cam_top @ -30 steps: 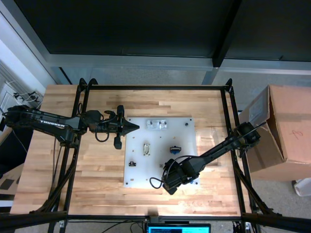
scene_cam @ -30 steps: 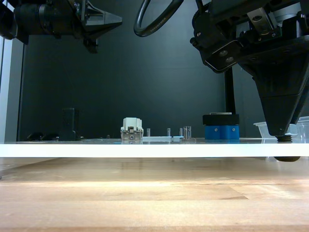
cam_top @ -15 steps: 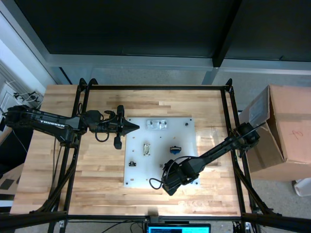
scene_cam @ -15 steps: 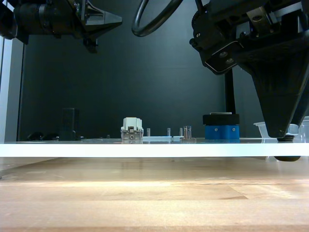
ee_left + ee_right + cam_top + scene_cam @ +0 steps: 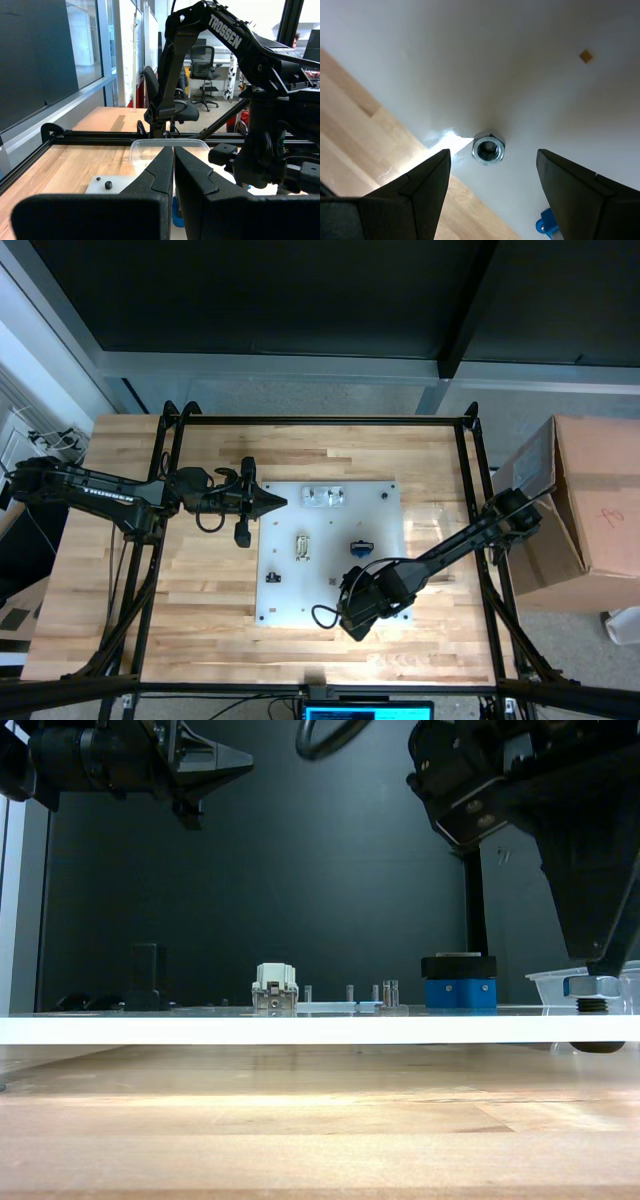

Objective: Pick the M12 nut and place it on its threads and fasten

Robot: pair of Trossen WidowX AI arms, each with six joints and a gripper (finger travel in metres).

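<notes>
Well, nut (image 5: 596,986) sits on its stud (image 5: 596,1005) at the board's (image 5: 290,610) near right edge, ribs showing, so probably more turning left. Right hand (image 5: 493,152) spread just above; left hand (image 5: 278,502) pressed together over board's left edge.

Right gripper (image 5: 602,963) hangs straight over the nut (image 5: 593,986) at the right edge of the low view, fingers spread wide to either side, tips just above it. Nut sits on top of its stud (image 5: 594,1005), ribs showing below. Clear tray (image 5: 556,982) close behind. Leftward along the board (image 5: 300,1027): blue block (image 5: 458,992), silver posts (image 5: 388,992), white connector (image 5: 274,990), all low, with open air above them across mid-frame. Left gripper (image 5: 240,762) high at upper left, fingers together, well above the board. High view: right arm (image 5: 450,545) slants across the board's lower right; black frame rail (image 5: 474,455) fences the right side.
</notes>
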